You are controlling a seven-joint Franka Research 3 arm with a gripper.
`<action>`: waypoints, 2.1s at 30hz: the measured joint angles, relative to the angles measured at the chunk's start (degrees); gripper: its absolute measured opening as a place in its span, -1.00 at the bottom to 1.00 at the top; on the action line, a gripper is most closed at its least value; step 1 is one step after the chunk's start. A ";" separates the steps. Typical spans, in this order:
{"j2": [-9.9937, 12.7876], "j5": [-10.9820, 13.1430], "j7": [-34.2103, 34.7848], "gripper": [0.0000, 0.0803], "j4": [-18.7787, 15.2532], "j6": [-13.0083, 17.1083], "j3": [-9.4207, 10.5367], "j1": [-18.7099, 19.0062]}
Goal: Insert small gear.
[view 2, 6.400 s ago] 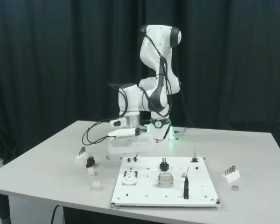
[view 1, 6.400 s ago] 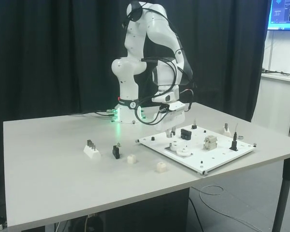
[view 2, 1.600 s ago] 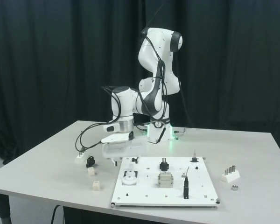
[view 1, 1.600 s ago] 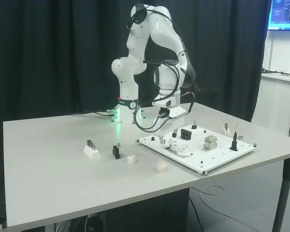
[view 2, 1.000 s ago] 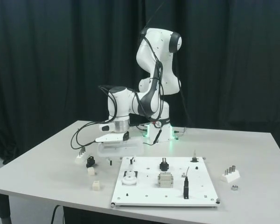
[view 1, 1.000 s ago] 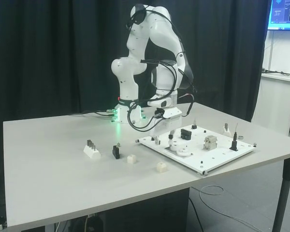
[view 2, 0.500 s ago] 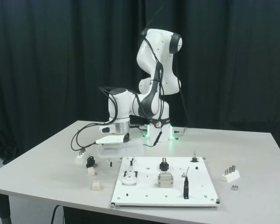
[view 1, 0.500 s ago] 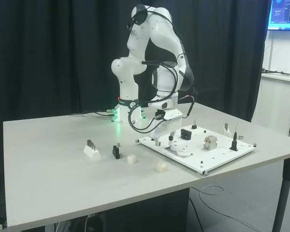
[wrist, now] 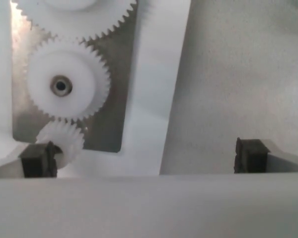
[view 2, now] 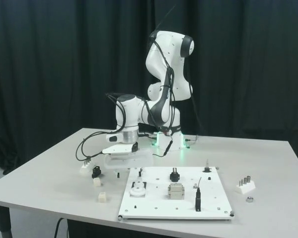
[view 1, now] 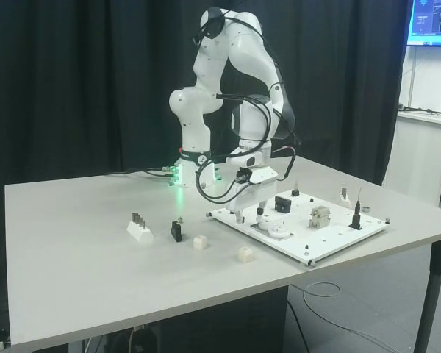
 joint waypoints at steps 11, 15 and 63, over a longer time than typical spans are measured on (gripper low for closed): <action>-0.14 0.00 -0.01 0.99 0.05 -0.12 0.49 0.03; -0.32 0.00 -0.01 0.99 0.05 -0.42 0.92 0.06; -1.14 0.00 0.97 -0.16 -1.65 -0.01 3.11 0.80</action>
